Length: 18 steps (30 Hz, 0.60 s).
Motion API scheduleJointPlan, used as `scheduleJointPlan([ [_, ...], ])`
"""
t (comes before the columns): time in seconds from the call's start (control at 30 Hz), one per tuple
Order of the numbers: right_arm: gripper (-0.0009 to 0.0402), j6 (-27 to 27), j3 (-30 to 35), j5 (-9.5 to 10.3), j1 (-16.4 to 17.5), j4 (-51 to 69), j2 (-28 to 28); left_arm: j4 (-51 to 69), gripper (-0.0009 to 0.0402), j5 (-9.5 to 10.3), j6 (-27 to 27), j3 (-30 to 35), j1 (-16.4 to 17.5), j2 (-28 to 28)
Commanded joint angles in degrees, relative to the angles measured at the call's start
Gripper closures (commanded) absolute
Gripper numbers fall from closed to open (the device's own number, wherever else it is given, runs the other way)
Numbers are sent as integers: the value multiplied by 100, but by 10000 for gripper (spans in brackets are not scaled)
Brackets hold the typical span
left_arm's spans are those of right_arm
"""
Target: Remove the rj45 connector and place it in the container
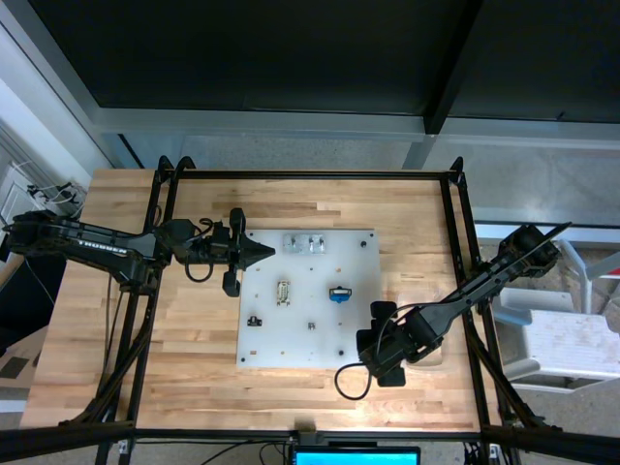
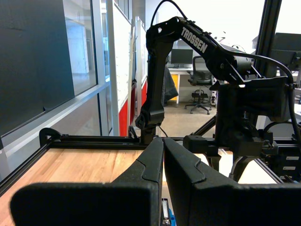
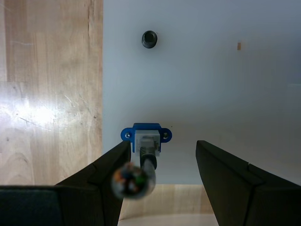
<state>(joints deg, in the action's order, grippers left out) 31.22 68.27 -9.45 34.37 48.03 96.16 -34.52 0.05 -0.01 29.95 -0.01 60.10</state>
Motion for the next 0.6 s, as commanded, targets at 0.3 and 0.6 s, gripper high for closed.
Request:
scheduleJointPlan([
  [0.3,201,0,-114,0,0,-160,2,0,392,-2,0,0,0,0],
  [0.6,210,0,-116,2,0,-166,0,0,392,-2,0,0,2,0],
])
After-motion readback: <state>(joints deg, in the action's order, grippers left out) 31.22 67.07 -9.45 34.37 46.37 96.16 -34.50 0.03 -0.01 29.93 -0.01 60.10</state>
